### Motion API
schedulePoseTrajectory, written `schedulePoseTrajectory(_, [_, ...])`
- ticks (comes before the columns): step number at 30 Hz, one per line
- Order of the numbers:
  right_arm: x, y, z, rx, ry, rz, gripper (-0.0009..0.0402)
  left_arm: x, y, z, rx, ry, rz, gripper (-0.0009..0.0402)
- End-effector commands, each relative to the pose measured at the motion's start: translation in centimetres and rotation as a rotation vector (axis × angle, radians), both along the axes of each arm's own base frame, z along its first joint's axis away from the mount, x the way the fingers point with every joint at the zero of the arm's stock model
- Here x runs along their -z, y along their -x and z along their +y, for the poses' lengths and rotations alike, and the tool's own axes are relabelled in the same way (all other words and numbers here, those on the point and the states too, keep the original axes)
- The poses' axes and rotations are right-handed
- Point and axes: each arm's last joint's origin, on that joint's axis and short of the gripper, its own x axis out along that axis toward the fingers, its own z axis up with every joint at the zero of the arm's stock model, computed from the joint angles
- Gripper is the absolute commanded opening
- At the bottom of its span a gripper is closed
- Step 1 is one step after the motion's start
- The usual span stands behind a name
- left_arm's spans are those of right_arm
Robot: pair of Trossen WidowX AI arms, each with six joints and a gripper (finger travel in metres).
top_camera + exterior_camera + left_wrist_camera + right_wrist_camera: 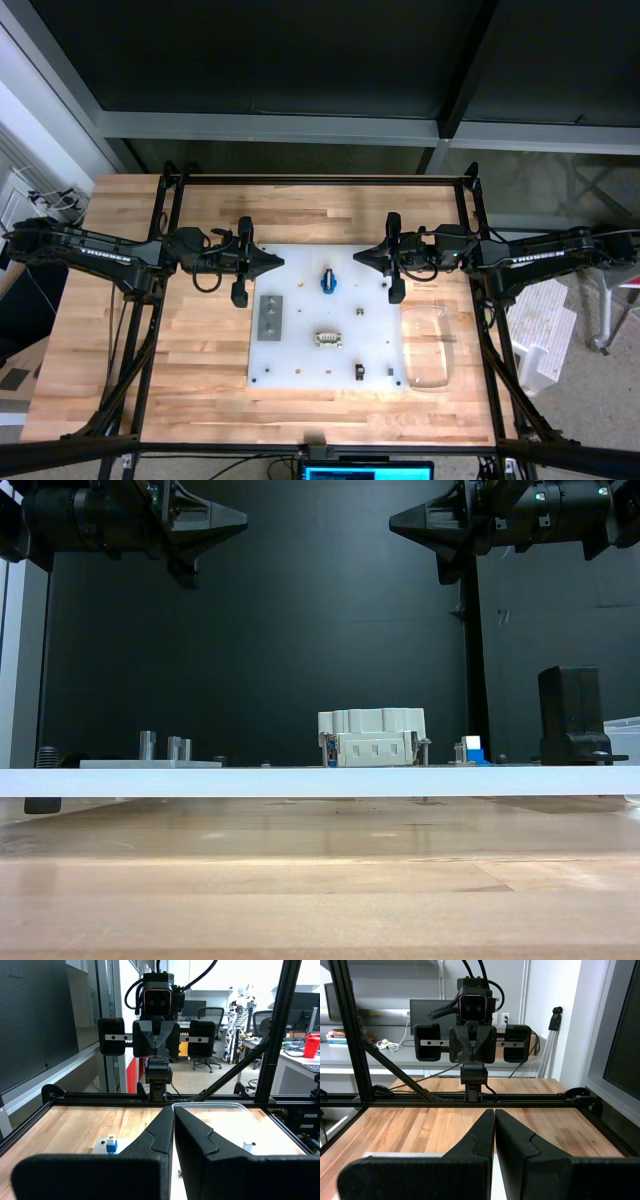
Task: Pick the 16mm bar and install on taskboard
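The left claw (pixel 277 262) hangs over the far-left corner of the taskboard (pixel 300 365), which lies on the middle of the desk (pixel 120 330). The low view shows what the high view hides: this claw is well above the board. Its own wrist view shows its fingers (pixel 155 1135) pressed together with nothing between them. The grey block (pixel 270 315) sits near the board's left edge, and only the low view shows the short silver posts (pixel 178 748) standing on it. The blue knob (pixel 328 281) is by the far edge and the silver connector (pixel 327 341) near the middle. A small black square part (pixel 359 373) stands at the near edge. I cannot pick out the 16mm bar for certain in any view. The right claw (pixel 358 256) hangs over the board's far edge just right of the knob, equally high, with its tip facing the left claw. Its fingers (pixel 477 1135) are together and empty. A clear tray (pixel 428 345) lies on the desk just beside the board's right edge.
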Motion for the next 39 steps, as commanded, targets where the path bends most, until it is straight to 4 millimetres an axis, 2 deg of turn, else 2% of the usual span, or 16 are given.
schedulePoseTrajectory(1, [-0.03,0.0,0.01,0.0,-0.001,-0.001,0.0,0.01,-0.01,0.0,0.0,0.0,0.0,0.0])
schedulePoseTrajectory(39, [0.18,0.0,0.01,0.0,-0.001,0.02,0.0,0.01,-0.01,0.01,0.0,0.0,0.0,0.0])
